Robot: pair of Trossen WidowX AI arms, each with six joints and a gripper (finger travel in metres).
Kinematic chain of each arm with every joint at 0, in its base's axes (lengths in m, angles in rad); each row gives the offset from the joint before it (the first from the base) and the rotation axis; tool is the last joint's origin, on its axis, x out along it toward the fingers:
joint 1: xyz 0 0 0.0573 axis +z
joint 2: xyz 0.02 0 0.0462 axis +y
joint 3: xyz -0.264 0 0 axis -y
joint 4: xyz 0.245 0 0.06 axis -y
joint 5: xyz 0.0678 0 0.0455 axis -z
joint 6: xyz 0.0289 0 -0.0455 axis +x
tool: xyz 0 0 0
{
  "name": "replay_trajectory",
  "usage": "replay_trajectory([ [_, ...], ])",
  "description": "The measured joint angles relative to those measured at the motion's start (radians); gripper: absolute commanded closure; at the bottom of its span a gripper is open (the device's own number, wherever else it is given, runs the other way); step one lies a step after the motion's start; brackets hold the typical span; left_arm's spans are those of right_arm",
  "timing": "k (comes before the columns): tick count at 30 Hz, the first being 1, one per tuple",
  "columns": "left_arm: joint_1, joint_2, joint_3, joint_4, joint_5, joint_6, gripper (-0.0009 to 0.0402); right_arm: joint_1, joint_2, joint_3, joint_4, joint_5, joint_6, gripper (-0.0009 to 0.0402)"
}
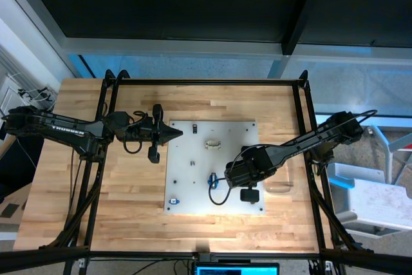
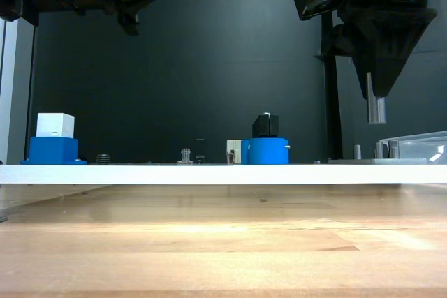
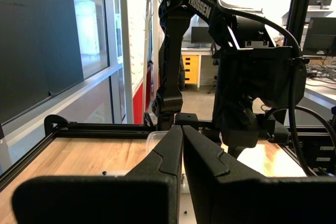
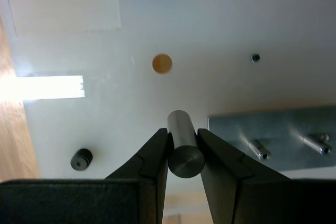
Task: Pick the 16mm cylinder and place it in the taskboard
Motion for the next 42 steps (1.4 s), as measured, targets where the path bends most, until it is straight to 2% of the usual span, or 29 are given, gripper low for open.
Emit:
replay_trajectory([
  [5, 0.0, 0.0, 0.0, 0.0, 0.0, 0.0, 0.0393, -0.004, 0.014, 0.005, 0.011, -0.003, 0.0, 0.0381],
  [7, 0.0, 0.0, 0.0, 0.0, 0.0, 0.0, 0.0393, -0.007, 0.022, 0.009, 0.016, -0.017, -0.001, 0.0381],
  [23, 0.0, 0.0, 0.0, 0.0, 0.0, 0.0, 0.0393, -0.026, 0.089, 0.06, 0.048, -0.019, -0.055, 0.0381],
  [30, 0.0, 0.0, 0.0, 0.0, 0.0, 0.0, 0.0393, -0.033, 0.109, 0.065, 0.078, -0.027, -0.071, 0.0381],
  [32, 0.0, 0.0, 0.0, 0.0, 0.0, 0.0, 0.0393, -0.035, 0.114, 0.065, 0.081, -0.043, -0.071, 0.0381],
  [42, 0.0, 0.0, 0.0, 0.0, 0.0, 0.0, 0.0393, -0.035, 0.128, 0.065, 0.088, -0.047, -0.072, 0.0381],
])
